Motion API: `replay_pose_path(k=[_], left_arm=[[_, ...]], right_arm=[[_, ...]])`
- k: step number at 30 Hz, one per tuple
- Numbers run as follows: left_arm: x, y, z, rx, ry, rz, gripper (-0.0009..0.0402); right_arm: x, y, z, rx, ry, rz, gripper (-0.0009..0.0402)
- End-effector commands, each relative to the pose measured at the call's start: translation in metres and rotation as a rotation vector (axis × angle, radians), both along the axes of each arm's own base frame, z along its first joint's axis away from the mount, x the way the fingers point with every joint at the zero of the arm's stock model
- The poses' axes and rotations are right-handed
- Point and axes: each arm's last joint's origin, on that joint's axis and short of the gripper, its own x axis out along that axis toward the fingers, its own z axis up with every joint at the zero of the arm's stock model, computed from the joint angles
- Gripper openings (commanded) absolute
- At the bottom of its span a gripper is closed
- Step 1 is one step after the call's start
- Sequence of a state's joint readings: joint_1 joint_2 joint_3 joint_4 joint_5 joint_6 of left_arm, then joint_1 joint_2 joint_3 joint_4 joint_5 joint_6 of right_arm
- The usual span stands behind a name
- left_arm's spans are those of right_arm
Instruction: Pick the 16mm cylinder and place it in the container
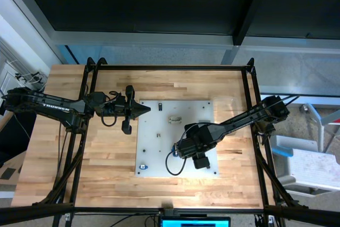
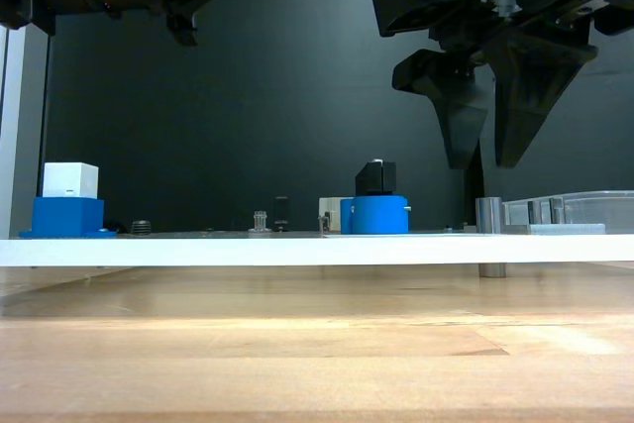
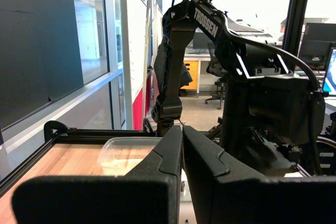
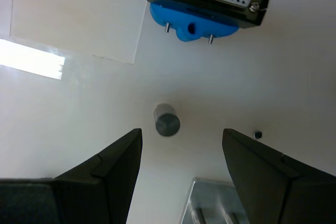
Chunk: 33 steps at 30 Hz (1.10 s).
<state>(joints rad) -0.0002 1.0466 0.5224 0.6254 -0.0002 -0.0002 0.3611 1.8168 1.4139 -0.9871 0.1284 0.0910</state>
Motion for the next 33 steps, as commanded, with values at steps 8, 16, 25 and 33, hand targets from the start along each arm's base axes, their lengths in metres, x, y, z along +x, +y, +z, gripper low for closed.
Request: replay_pose_path(k=[8,16,25,33], left_arm=[[0.0,0.0,0.0,0.0,0.0,0.0,0.0],[0.0,0.0,0.0,0.0,-0.001,0.0,0.0],[0.0,0.0,0.0,0.0,0.0,0.0,0.0],[0.0,0.0,0.0,0.0,0.0,0.0,0.0]], right_arm=[[0.004,0.003,-0.013,0.02,0.001,0.005,0.0212],[0.001,0.003,-0.022,0.03,0.011,-0.006,0.0212],[0.001,0.003,-0.03,0.053,-0.004,-0.001,0.02],[-0.001,0.002,-0.035,0.049,0.001,-0.006,0.0178]])
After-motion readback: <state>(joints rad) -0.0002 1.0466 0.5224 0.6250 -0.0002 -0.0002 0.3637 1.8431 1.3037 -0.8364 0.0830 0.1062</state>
